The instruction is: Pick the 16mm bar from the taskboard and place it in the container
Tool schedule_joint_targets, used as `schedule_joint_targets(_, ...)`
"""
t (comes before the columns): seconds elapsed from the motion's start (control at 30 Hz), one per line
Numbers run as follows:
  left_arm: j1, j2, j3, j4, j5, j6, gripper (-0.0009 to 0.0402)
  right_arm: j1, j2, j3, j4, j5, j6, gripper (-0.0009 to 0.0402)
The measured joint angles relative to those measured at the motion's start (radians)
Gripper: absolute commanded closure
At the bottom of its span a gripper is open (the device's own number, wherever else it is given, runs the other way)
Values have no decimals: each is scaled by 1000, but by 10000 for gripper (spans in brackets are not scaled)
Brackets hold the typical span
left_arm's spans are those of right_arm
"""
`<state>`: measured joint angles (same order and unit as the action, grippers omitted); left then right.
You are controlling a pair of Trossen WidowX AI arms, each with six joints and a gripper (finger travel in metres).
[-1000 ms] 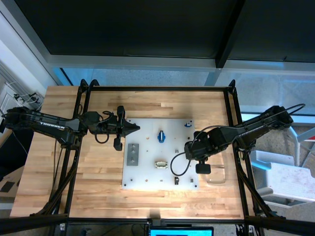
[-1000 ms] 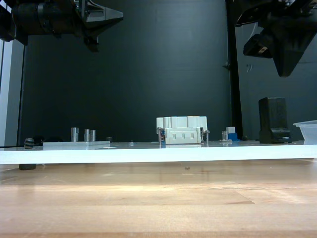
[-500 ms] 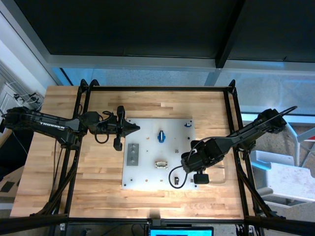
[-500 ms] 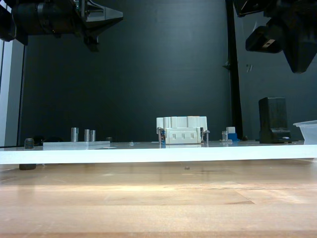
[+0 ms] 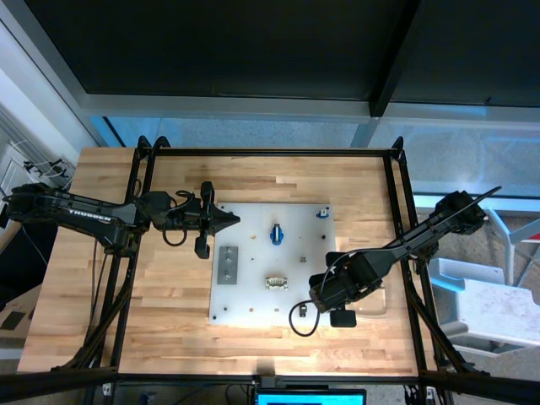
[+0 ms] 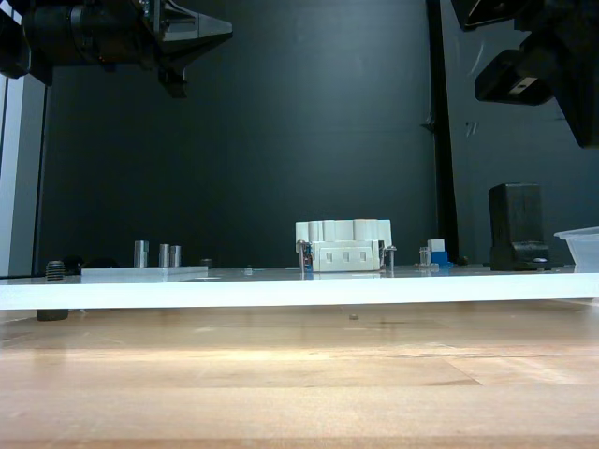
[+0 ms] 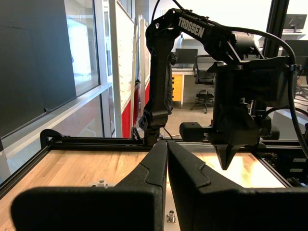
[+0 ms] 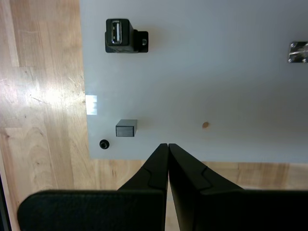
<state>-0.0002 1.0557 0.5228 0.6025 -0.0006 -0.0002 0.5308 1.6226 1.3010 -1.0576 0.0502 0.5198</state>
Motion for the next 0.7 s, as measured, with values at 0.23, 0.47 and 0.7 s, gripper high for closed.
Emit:
schedule_joint_targets(0.23,0,0,0,0,0,0,393,27,21,0,23,0,34,393)
schedule_joint_targets(0.47,0,0,0,0,0,0,393,54,44,0,38,-1,74,382)
schedule_joint_targets(0.7,0,0,0,0,0,0,393,76,64,0,58,1,107,350)
